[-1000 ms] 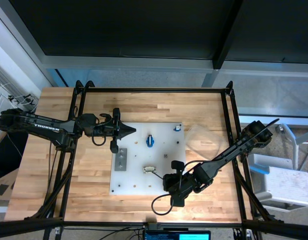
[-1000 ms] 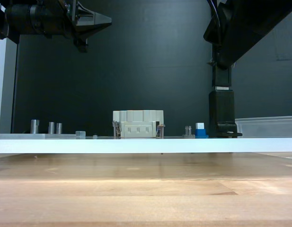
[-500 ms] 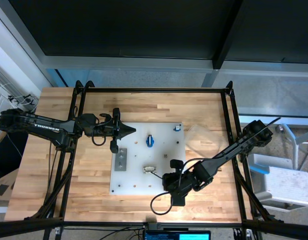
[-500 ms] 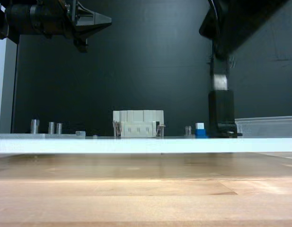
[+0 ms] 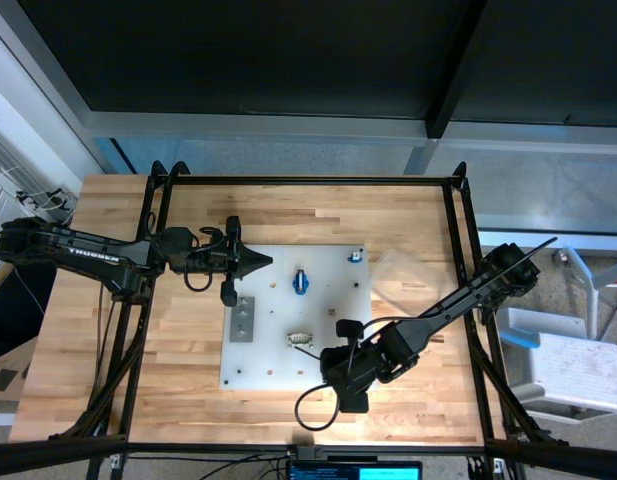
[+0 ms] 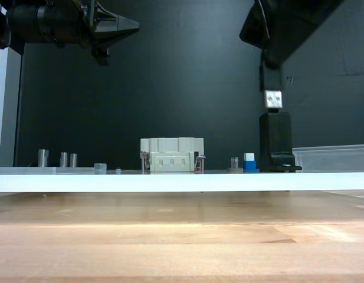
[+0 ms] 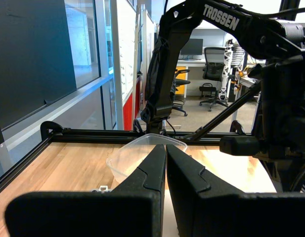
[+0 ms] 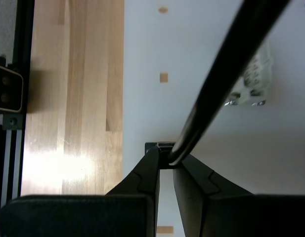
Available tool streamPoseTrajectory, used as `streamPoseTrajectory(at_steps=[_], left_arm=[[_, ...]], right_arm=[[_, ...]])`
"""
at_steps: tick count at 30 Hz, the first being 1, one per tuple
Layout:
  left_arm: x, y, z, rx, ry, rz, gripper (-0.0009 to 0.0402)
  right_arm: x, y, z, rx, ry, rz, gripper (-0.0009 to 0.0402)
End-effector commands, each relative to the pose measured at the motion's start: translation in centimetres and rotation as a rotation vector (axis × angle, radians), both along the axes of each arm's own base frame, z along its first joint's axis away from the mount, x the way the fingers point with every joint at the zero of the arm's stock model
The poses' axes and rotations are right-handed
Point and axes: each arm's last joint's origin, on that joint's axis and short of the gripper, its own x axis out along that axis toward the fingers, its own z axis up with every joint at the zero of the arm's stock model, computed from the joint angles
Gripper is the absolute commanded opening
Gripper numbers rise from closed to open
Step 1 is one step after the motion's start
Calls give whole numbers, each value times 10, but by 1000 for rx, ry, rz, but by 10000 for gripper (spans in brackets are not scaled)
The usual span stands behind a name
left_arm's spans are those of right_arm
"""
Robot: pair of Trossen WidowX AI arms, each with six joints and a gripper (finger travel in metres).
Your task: Remove the USB connector from the USB hub and place in the container
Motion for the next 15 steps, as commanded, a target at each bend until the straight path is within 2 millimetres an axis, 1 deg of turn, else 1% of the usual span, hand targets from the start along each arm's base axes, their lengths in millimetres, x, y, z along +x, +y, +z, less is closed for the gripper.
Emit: streamPoseTrajectory(at_steps=[1, 6, 11, 15], left_arm=[[0, 0, 0, 0, -1, 0, 1], [0, 0, 0, 0, 0, 0, 1], [0, 0, 0, 0, 0, 0, 1], [0, 0, 0, 0, 0, 0, 1]], right_arm=[[0, 0, -1, -4, 7, -3, 0], [-2, -1, 2, 0, 5, -6, 0], [-7, -5, 13, 8, -8, -9, 0], [-16, -10, 26, 8, -17, -12, 0]])
